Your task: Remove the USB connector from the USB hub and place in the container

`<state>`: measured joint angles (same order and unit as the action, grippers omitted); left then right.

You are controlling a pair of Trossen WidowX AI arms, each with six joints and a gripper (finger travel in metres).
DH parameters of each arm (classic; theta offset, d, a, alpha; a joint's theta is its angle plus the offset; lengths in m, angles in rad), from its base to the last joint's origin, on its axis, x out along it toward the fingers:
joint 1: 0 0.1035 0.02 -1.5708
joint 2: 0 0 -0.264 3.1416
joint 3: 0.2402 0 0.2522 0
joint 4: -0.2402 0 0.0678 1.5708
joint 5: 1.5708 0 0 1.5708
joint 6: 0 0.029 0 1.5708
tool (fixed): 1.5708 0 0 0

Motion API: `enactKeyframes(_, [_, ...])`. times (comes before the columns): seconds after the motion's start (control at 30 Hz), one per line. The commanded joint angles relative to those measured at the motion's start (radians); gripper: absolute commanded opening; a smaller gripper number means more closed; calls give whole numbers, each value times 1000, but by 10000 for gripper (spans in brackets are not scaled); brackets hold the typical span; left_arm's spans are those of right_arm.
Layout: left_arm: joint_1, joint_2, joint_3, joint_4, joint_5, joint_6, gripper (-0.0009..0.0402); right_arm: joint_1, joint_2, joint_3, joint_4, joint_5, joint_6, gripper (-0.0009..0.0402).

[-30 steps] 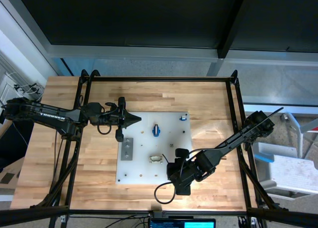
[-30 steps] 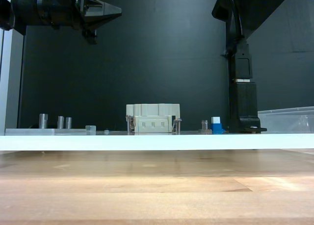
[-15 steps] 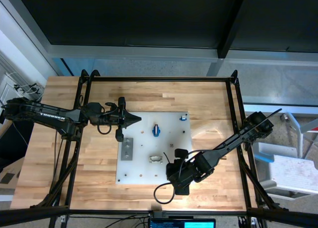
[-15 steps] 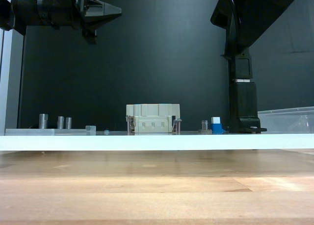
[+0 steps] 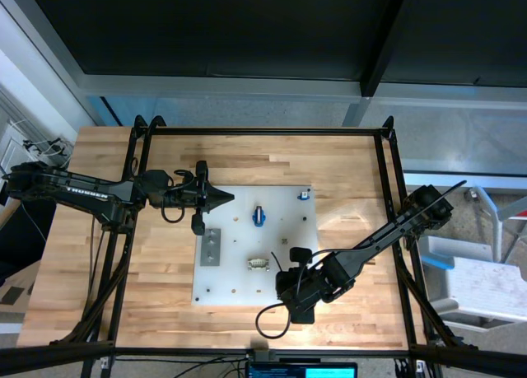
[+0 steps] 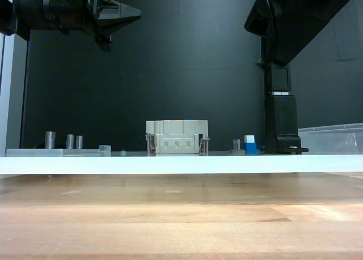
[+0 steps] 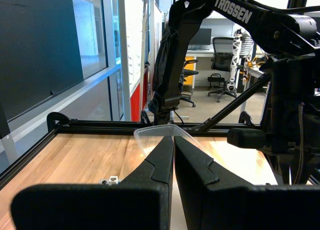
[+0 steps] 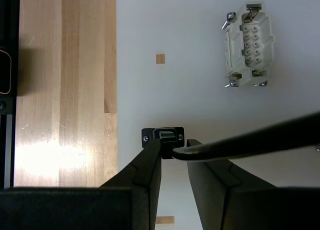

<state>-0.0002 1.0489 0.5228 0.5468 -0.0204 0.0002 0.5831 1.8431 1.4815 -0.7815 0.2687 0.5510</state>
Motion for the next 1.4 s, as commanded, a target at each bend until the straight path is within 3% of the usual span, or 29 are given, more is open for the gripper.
enactKeyframes(0.03, [0,0,0,0,0,0,1,-1,-1,-3,11,1,-2,67])
enactKeyframes(0.23, [0,0,0,0,0,0,1,-1,-1,-8,18,2,-6,56])
enactKeyframes(0.43, [0,0,0,0,0,0,1,-1,-1,-8,17,1,-9,-4])
enactKeyframes(0.9, [0,0,0,0,0,0,1,-2,-1,-8,17,0,-10,0])
enactKeyframes(1.4, [0,0,0,0,0,0,1,-28,0,10,-3,-34,-14,0])
